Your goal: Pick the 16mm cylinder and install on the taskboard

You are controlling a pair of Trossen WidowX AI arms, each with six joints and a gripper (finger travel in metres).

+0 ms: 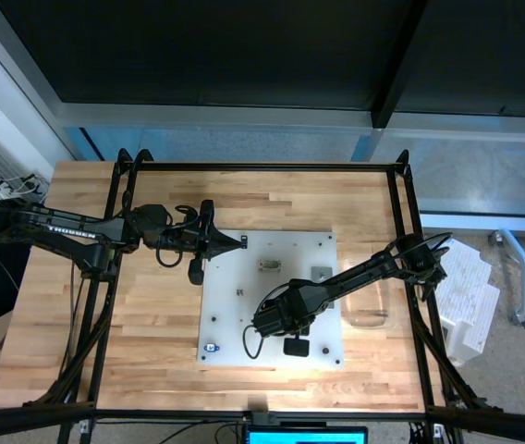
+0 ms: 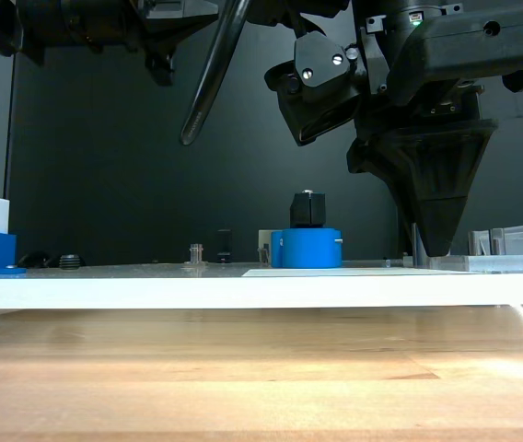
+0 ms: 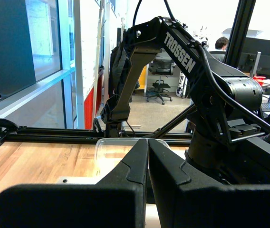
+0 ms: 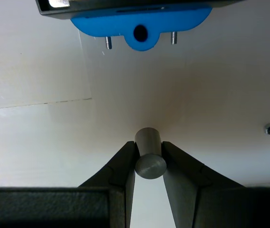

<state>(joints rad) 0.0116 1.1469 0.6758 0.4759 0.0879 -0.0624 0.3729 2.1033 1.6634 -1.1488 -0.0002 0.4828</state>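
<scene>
The 16mm cylinder [image 4: 149,153] is a short silver-grey peg, pinched between the two fingers of my right gripper [image 4: 149,159]. It stands nearly upright with its far end at the white taskboard [image 4: 40,95]; whether it sits in a hole I cannot tell. My right gripper [image 1: 295,348] points down over the near right part of the taskboard [image 1: 244,314], its tips [image 2: 432,247] just above the plate. My left gripper [image 1: 233,242] hangs level over the board's far left edge, fingers [image 3: 135,164] shut on nothing.
A blue connector [image 1: 212,349] sits at the board's near left corner. Another blue piece [image 4: 139,23] with a dark top [image 2: 307,210] stands just beyond the right gripper. A beige connector [image 1: 267,266] and grey block [image 1: 321,273] lie farther back. A clear tray [image 1: 369,305] borders the board's right side.
</scene>
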